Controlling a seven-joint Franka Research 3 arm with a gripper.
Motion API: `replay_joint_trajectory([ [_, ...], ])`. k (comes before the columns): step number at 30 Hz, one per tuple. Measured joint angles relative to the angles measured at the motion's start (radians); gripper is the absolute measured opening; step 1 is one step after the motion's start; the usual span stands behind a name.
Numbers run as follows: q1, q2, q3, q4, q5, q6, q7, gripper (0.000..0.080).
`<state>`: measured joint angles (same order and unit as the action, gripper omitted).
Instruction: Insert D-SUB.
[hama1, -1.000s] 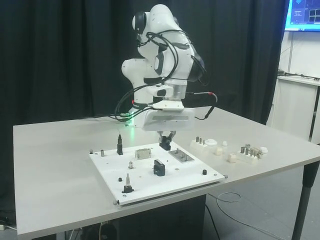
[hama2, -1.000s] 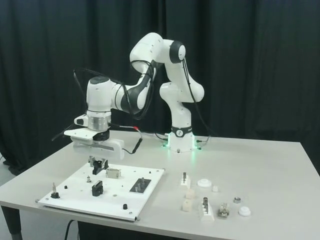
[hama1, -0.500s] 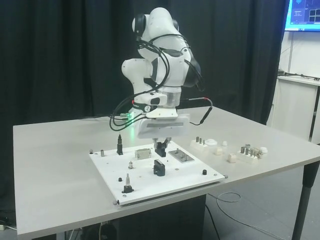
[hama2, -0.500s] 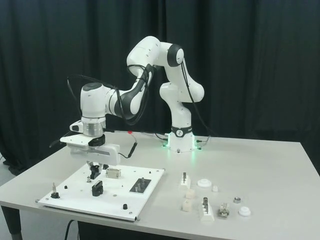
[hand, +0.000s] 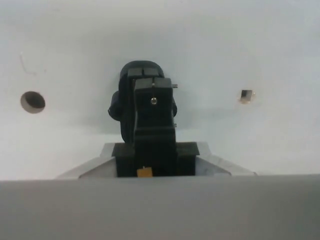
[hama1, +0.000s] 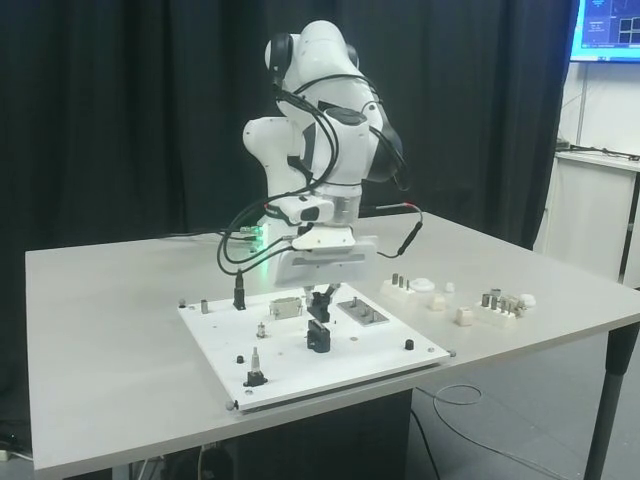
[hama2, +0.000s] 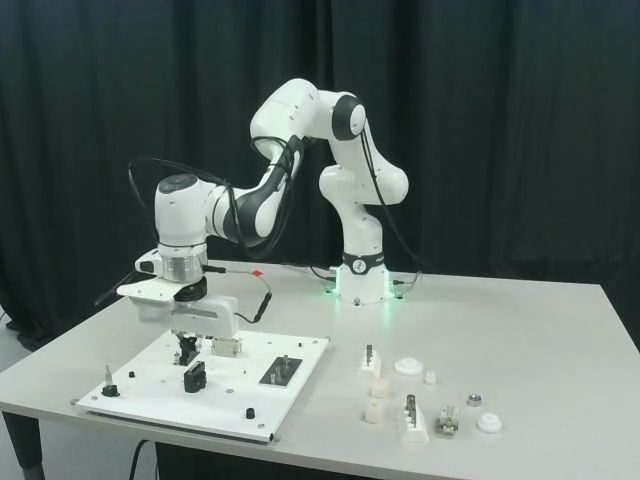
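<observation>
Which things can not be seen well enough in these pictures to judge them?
- Gripper fingers, wrist view: the black plug fills the space, so their grip is unclear.
- Socket under the plug: both room views, too small; hidden by the gripper.
- Small parts on the table, second room view: too small to name.

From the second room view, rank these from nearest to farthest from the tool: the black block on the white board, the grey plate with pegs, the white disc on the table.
1. Black block, just in front of the tool.
2. Grey plate with pegs, on the board toward the loose parts.
3. White disc, off the board on the table.
</observation>
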<state>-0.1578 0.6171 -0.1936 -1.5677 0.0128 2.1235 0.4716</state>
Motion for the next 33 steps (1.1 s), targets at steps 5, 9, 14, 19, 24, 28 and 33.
replay_joint_trajectory([
  [5,0.000,0.006,0.000,0.009,0.001,-0.008,-0.001,0.0155],
  [9,0.000,0.009,-0.002,0.009,0.004,-0.010,-0.001,0.0155],
  [14,0.000,0.016,-0.006,0.009,0.024,-0.011,-0.001,0.0155],
  [19,0.000,0.023,-0.010,0.009,0.040,-0.011,-0.002,0.0155],
  [24,0.001,0.024,-0.011,0.010,0.045,-0.014,-0.004,0.0154],
  [28,0.002,0.023,-0.011,0.014,0.047,-0.034,-0.005,0.0154],
  [33,0.006,0.023,-0.012,0.023,0.048,-0.056,-0.005,0.0154],
])
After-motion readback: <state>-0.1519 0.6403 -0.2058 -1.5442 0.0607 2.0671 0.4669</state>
